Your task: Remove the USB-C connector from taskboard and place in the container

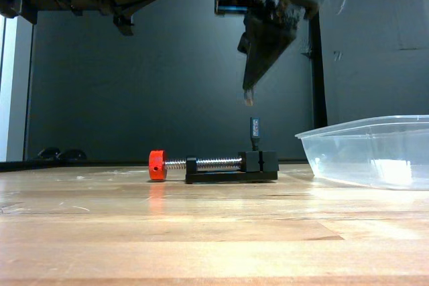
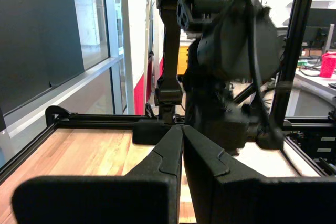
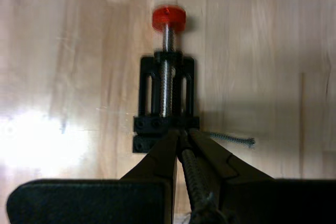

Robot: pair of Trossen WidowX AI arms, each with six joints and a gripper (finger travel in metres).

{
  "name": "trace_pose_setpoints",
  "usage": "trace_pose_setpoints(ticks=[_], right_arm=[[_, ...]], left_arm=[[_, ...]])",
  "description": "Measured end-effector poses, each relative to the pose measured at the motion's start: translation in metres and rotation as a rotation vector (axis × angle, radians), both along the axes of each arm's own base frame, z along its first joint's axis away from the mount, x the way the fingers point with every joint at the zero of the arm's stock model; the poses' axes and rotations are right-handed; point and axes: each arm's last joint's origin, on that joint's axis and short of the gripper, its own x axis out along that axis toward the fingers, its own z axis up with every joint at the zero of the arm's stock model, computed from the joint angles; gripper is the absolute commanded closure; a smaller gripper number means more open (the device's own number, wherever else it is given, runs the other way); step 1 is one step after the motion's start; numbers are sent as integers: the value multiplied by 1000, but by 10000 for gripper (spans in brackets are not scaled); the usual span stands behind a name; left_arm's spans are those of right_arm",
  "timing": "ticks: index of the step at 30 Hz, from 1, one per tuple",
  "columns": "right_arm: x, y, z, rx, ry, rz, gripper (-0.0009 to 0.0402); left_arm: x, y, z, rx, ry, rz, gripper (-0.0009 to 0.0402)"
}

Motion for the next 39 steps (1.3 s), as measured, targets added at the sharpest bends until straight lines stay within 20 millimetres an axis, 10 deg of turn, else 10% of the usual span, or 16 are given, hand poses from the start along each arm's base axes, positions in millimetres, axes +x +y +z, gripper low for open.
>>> trace_pose_setpoints(ticks=[21,39], right_arm=[[-14,1,22,9,-6,9,393],[-80,-8,6,-1,49,13,393]], left_arm=[[0,0,0,0,0,0,393],[0,0,0,0,0,0,393]])
